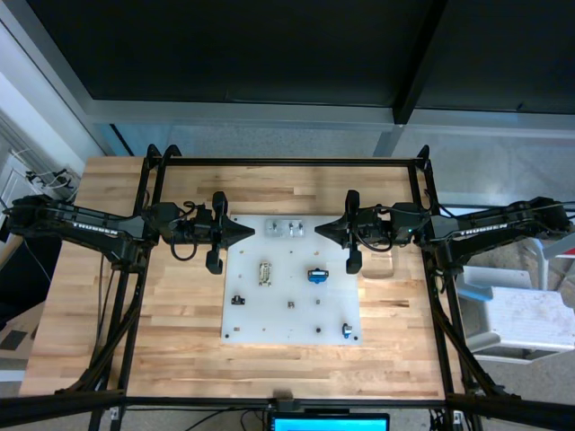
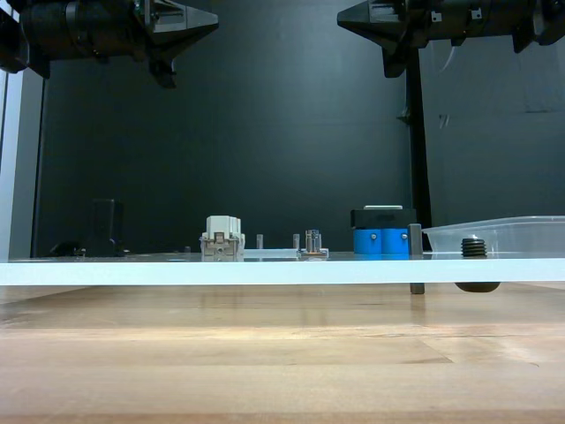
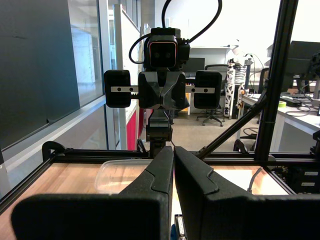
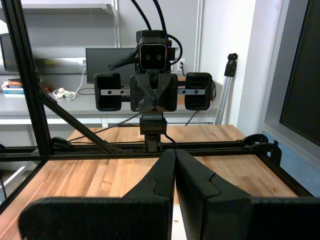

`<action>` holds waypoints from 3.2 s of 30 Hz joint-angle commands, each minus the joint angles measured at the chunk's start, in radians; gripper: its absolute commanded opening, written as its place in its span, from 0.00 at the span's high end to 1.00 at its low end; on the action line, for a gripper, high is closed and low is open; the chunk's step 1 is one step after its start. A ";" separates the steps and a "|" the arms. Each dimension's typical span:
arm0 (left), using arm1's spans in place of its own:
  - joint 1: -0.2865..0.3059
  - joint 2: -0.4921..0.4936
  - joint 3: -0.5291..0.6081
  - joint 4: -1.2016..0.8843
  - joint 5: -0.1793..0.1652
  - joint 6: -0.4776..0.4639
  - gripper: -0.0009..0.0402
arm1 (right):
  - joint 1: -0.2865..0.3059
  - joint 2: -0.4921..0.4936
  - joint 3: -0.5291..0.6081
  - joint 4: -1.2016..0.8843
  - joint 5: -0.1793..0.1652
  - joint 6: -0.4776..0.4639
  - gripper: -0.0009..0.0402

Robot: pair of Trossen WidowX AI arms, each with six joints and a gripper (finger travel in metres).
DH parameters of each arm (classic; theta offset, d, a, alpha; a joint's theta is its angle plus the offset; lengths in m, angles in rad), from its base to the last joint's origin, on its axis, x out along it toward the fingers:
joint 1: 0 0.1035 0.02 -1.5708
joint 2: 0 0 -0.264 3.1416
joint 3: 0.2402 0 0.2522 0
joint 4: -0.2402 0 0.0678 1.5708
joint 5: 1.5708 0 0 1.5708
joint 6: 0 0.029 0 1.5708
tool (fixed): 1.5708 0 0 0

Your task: Remove the rj45 connector and place it in the container

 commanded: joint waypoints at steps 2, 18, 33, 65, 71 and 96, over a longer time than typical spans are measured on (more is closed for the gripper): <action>0.000 0.000 0.000 0.000 0.000 0.000 0.98 | 0.001 0.000 0.000 0.002 0.000 0.004 0.98; 0.000 0.000 0.000 0.000 0.000 0.000 0.98 | 0.010 0.037 0.266 -0.608 -0.004 0.034 0.98; 0.000 0.000 0.000 0.000 0.000 0.000 0.98 | 0.089 0.198 0.671 -1.389 0.000 0.119 0.98; 0.000 0.000 0.000 0.000 0.000 0.000 0.98 | 0.457 0.455 0.887 -1.839 -0.023 0.462 0.98; 0.000 0.000 0.000 0.000 0.000 0.000 0.98 | 0.511 0.488 0.887 -1.831 -0.022 0.503 0.98; 0.000 0.000 0.000 0.000 0.000 0.000 0.98 | 0.596 0.573 0.850 -1.712 0.051 0.614 0.55</action>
